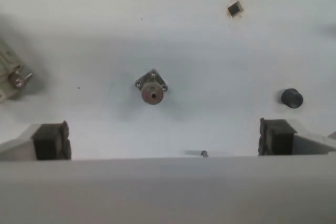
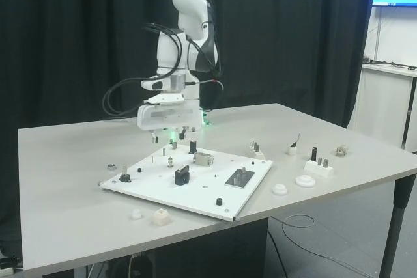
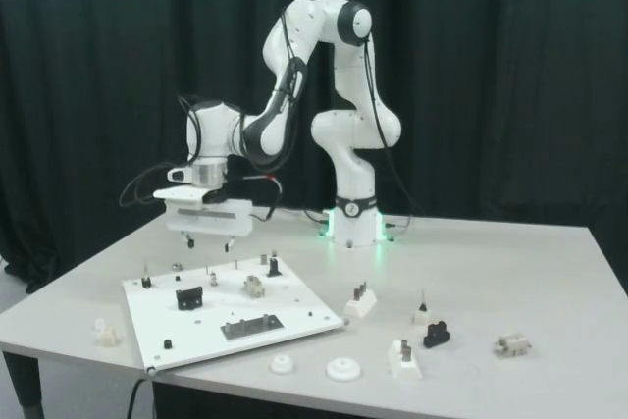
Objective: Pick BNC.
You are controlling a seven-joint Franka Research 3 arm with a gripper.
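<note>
The BNC connector [image 1: 153, 90], a small metal socket on a square flange, stands upright on the white board [image 1: 210, 51]. In the wrist view it lies between my two black finger pads [image 1: 51, 141], a little ahead of them. My gripper [image 1: 164, 139] is open and holds nothing. From the first room view, the gripper [image 2: 168, 136] hangs a short way above the board's [image 2: 195, 190] far part, over the BNC [image 2: 171, 159]. The second room view shows the gripper [image 3: 208, 240] above the board [image 3: 211, 336] too, with the BNC [image 3: 212, 277] below it.
On the board are a black knob [image 1: 292, 98], a grey multi-pin connector [image 1: 13, 74], a black block [image 2: 181, 175], a grey plate with posts [image 2: 240, 177] and square holes [image 1: 235, 8]. Small white and black parts [image 3: 402, 358] lie on the grey table beside the board.
</note>
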